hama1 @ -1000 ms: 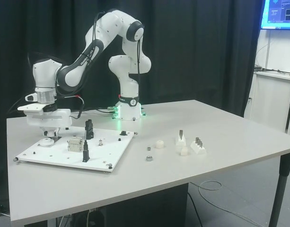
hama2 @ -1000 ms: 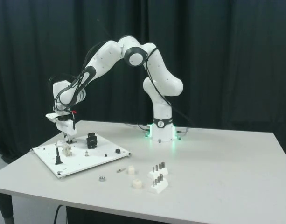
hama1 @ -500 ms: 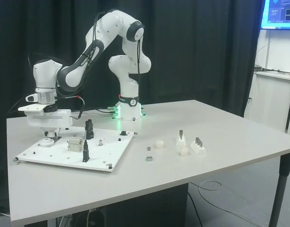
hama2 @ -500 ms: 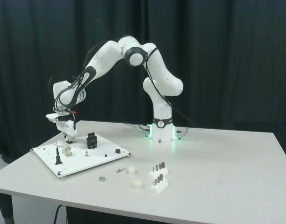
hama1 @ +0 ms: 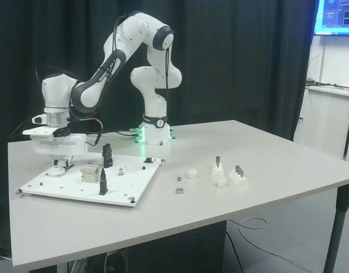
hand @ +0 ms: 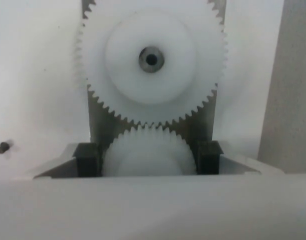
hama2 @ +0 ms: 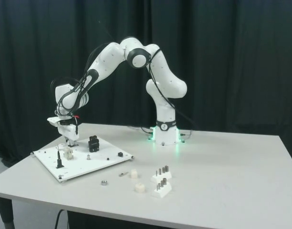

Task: Insert medium gear.

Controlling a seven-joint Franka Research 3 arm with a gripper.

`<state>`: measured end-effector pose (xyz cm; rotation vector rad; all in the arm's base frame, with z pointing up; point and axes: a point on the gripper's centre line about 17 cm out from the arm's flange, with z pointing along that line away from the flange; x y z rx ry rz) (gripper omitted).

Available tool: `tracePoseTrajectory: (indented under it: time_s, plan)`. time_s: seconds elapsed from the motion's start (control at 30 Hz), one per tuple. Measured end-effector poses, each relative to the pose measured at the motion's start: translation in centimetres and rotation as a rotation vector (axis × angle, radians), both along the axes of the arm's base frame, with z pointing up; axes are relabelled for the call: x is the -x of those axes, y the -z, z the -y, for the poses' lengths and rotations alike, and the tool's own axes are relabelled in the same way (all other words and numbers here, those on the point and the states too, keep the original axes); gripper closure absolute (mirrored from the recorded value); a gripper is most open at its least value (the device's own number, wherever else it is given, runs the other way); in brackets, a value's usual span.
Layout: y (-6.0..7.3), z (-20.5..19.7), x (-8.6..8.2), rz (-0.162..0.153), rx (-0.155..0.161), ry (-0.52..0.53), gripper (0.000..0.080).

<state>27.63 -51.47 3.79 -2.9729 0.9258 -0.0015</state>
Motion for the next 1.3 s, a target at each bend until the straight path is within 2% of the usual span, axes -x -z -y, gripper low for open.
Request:
tracePoseTrajectory:
  time_s: [0.27, 0.7, 0.97, 1.3]
  plan:
    - [0.0, 0.01, -0.08, 0.008, -0.001, 0.015, 0.0403]
    - [0.03, 0.02, -0.12, 0.022, -0.005, 0.122, 0.0403]
    - [0.03, 0.03, -0.1, 0.015, -0.002, 0.091, 0.0403]
    - [0.09, 0.02, -0.05, -0.017, 0.003, 0.012, 0.0403]
